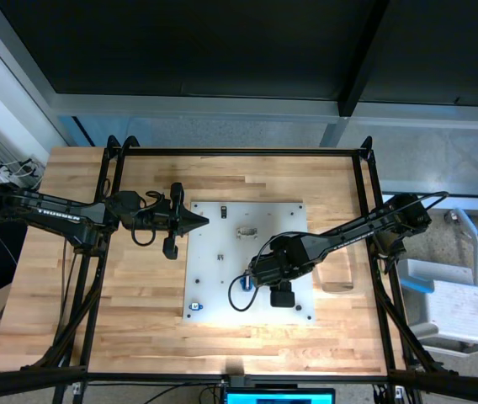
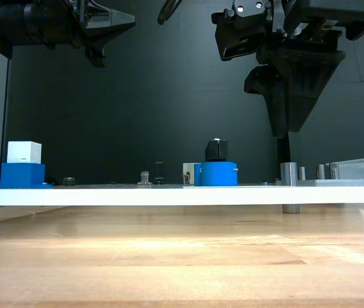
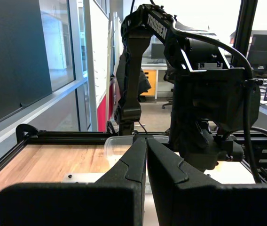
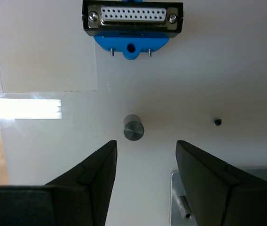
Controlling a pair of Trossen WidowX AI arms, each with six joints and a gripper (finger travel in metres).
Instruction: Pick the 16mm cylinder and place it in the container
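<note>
The 16mm cylinder [image 4: 133, 128], a small silver-grey peg, stands upright on the white board [image 4: 246, 84], just ahead of my right gripper [image 4: 146, 145]. That gripper is open, pointing down, and its gap is lined up a little to one side of the peg. In the low view the cylinder [image 2: 289, 173] stands directly under the right gripper [image 2: 289, 128], with air between them. The arm hides it in the high view. The clear container [image 1: 337, 275] sits on the wood just right of the board. My left gripper [image 1: 197, 221] hovers shut at the board's left edge, holding nothing.
A D-sub connector on a blue mount [image 4: 132, 21] lies beyond the peg. A blue cylinder with a black top [image 2: 218, 168] stands mid-board, and a blue base with a white cube [image 2: 23, 165] at its near left. Black frame rails [image 1: 365, 219] border the table.
</note>
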